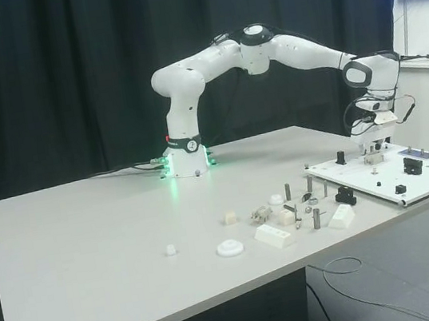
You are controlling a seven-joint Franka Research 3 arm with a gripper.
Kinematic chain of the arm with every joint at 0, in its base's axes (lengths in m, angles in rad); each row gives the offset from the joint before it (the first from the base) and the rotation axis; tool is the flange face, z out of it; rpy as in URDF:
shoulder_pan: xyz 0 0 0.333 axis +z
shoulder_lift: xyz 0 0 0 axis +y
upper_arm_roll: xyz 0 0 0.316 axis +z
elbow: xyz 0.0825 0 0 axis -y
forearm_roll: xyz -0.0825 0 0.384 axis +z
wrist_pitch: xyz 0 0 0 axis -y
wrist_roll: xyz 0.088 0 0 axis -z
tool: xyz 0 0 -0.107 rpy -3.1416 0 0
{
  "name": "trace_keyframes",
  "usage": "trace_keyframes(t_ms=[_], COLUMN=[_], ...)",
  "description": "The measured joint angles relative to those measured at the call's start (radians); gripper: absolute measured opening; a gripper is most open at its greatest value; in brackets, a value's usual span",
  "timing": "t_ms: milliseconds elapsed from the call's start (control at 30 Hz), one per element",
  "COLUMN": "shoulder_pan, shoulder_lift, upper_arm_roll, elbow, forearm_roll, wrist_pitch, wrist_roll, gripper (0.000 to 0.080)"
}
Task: Remove round peg 3.
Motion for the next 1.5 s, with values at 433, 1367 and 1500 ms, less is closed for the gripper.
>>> trace_keyframes(t_ms=[433,1367,1500], shoulder_pan=[-0.005,-0.02,-0.024], shoulder_lift=[-0.01,-0.027,-0.037], upper_arm_roll=[0.0,0.002,0.001], elbow=[0.0,-0.001,-0.001], forearm_roll=[-0.029,-0.004,-0.004], wrist_pitch=[0.0,-0.018,-0.027], wrist_roll=[0.0,-0.012,-0.012], gripper=[0.0472,0.0112,0.0111])
